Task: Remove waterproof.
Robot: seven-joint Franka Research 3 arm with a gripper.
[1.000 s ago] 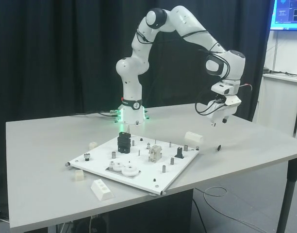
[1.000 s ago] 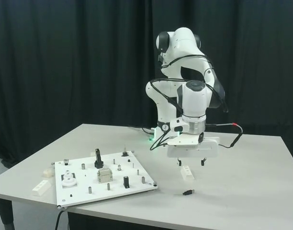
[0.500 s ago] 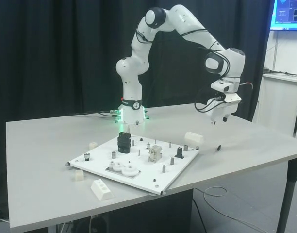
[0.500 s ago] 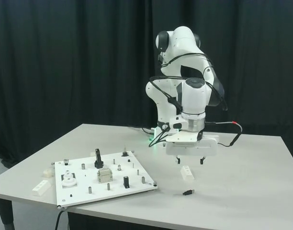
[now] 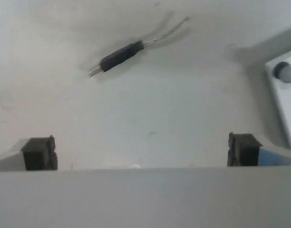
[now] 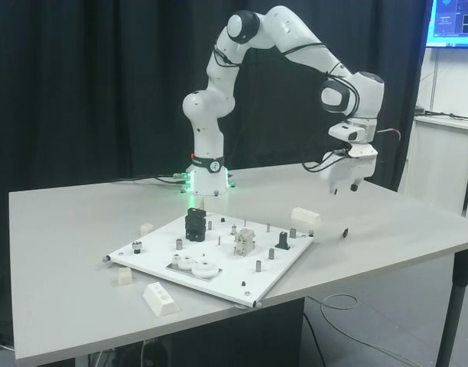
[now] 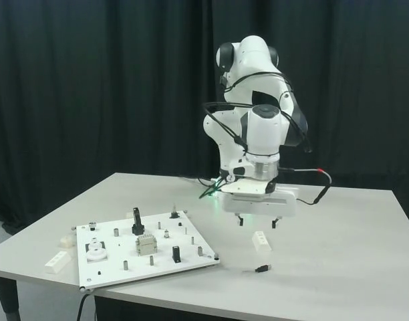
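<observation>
The hand (image 5: 140,152) is released in the wrist view: its two black fingertips (image 5: 39,153) stand wide apart with nothing between them, above bare grey desk (image 5: 150,109). On the desk beyond them lies the waterproof connector (image 5: 118,56), a small black plug on its side with a thin lead trailing from one end. A corner of the white board (image 5: 284,102) shows at the edge, with a round grey foot (image 5: 284,71) on it.

In the first room view the hand (image 6: 344,186) hangs in the air, well above the desk (image 6: 58,245), at the end of the white arm (image 6: 280,30). Below it and apart from it, the waterproof connector (image 6: 345,232) rests on the desk near the edge. A white block (image 6: 305,217) lies between the connector and the board (image 6: 219,256).

In the second room view the hand (image 7: 256,221), fingers spread, hovers over the white block (image 7: 260,241). The waterproof connector (image 7: 260,269) lies on the desk (image 7: 338,261) just in front of that block, off the board (image 7: 141,257), touching neither. A second white block (image 7: 57,262) sits beside the board's far side.
</observation>
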